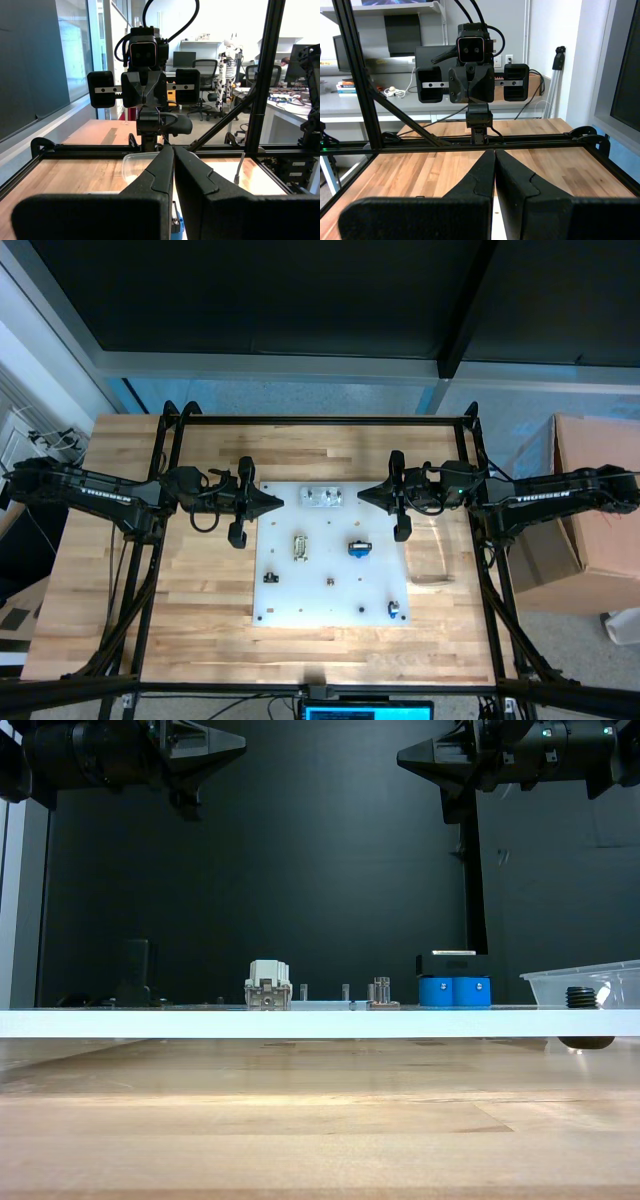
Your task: Remove the RJ45 connector from the taskboard and place in the container
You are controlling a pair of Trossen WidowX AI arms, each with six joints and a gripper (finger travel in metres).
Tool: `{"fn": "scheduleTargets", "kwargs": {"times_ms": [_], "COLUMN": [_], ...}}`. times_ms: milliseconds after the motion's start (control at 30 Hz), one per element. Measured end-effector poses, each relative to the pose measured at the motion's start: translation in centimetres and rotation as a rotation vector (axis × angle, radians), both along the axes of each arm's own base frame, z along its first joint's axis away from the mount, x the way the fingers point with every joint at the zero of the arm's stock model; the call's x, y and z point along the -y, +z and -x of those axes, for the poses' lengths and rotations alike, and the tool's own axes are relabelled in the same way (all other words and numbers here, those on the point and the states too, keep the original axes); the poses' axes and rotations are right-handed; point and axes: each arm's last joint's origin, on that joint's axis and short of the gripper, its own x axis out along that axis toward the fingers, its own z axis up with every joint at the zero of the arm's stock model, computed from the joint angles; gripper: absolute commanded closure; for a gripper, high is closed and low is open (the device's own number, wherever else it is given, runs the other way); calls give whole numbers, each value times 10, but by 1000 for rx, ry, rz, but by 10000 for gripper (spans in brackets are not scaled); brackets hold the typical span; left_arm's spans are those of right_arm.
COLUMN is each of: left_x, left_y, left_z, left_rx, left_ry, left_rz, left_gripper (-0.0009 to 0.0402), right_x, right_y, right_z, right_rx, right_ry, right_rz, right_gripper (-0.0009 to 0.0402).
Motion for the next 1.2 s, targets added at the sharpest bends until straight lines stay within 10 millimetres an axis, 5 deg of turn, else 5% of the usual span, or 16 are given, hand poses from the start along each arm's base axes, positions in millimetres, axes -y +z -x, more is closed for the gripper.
{"fn": "scheduleTargets", "kwargs": {"times_ms": [1200], "left_x": [0], "left_y": [0], "left_z": [0], "left_rx": [0], "left_ry": [0], "left_rz": [0], "left_gripper": [393], "right_x": [0], "right_y": [2], "right_z": [0], "right_rx": [4], "right_ry": [0], "right_rz": [2], "right_gripper": [393]}}
